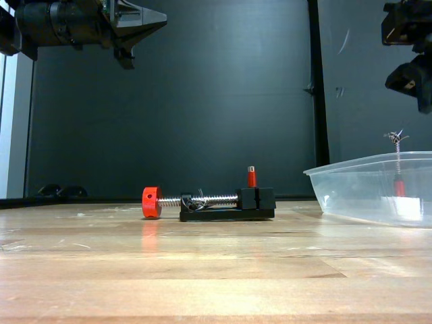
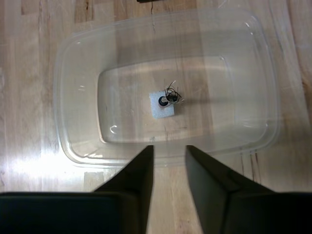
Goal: Pick the RCA connector and install on taskboard
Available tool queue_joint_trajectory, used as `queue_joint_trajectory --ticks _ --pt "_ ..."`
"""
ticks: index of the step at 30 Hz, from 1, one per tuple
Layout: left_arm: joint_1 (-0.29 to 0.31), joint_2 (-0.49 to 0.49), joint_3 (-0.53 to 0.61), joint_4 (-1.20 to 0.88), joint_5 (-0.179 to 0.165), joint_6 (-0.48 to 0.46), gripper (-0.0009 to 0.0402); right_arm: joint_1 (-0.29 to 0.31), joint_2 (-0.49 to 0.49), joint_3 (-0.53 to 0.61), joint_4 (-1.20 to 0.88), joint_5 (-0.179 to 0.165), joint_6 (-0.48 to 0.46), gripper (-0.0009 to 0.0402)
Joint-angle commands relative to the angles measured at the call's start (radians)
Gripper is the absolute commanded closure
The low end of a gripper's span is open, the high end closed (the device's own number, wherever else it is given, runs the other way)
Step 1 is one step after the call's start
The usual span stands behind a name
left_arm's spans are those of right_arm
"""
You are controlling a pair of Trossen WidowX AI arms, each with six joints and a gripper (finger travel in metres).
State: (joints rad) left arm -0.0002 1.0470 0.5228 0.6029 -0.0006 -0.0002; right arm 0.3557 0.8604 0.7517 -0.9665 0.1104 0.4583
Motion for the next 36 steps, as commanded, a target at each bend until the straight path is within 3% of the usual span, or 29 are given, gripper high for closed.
queue_joint_trajectory --ticks 1,5,22,30,36 --pt "0.000 0.000 0.000 0.000 0.000 0.000 0.0393 0.002 0.000 -0.021 0.029 0.003 0.002 0.0250" --pt "0.000 0.000 0.000 0.000 0.000 0.000 0.0393 0.003 0.014 -0.053 0.076 0.003 0.002 0.0226" --pt "0.000 0.000 0.000 0.000 0.000 0.000 0.0393 0.009 0.106 -0.165 0.298 0.030 0.006 0.0224" --pt "0.000 0.000 0.000 0.000 0.000 0.000 0.0393 0.009 0.205 -0.165 0.375 0.031 0.001 0.0224" --pt "0.000 0.000 0.000 0.000 0.000 0.000 0.0393 0.009 0.270 -0.166 0.422 0.056 0.001 0.0224"
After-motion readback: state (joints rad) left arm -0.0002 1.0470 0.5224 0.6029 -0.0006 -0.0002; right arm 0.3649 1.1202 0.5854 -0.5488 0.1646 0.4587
